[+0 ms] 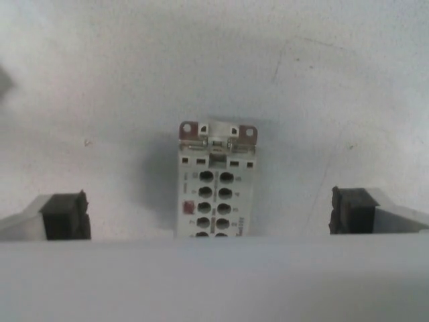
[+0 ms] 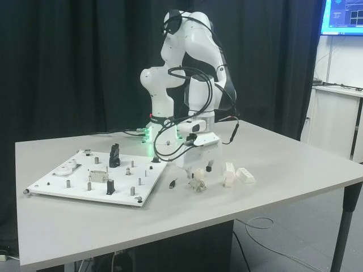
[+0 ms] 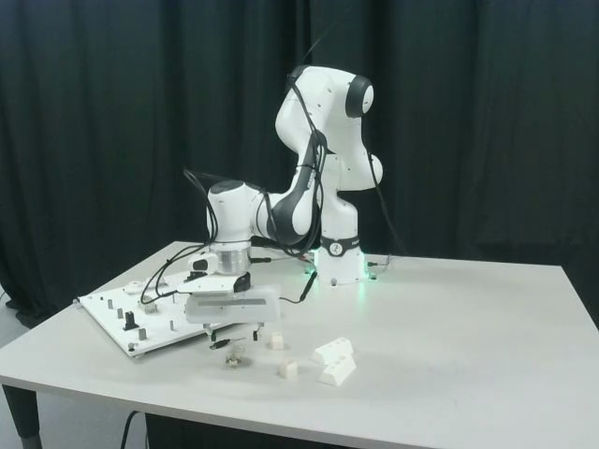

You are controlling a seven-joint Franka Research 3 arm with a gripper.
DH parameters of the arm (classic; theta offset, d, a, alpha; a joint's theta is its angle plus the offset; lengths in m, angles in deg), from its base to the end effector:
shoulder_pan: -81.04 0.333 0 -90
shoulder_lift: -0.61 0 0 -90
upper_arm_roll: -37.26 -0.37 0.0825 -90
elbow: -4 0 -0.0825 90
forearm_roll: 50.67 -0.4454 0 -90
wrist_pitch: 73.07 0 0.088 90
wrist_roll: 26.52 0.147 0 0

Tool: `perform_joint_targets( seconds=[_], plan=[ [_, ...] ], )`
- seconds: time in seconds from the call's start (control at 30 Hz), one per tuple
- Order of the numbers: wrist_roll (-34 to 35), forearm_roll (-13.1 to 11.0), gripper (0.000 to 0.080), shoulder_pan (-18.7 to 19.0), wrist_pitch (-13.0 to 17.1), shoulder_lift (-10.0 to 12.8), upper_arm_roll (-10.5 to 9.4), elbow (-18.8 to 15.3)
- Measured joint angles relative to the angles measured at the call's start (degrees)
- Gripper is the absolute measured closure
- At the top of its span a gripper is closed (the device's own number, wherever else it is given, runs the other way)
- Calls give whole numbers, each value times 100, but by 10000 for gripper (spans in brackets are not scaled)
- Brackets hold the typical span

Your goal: Remove D-SUB.

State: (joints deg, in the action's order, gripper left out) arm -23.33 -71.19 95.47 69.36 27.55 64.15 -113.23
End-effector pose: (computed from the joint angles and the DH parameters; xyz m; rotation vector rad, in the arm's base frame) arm 0.6466 -0.1350 0.1946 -3.0280 0.7849 -0.0684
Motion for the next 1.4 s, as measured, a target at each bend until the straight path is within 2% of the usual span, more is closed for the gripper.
perform_joint_targets(
  seconds=[0.57, 0.93, 1.17, 1.4],
  plan=[
    [9, 21, 3, 0, -4, -64, 16, 0],
    [315, 72, 3, 1, -4, -139, 83, 2],
    [790, 195, 3, 0, -35, -222, 227, 2],
    [1055, 414, 3, 1, -312, -342, 499, 1]
  ],
)
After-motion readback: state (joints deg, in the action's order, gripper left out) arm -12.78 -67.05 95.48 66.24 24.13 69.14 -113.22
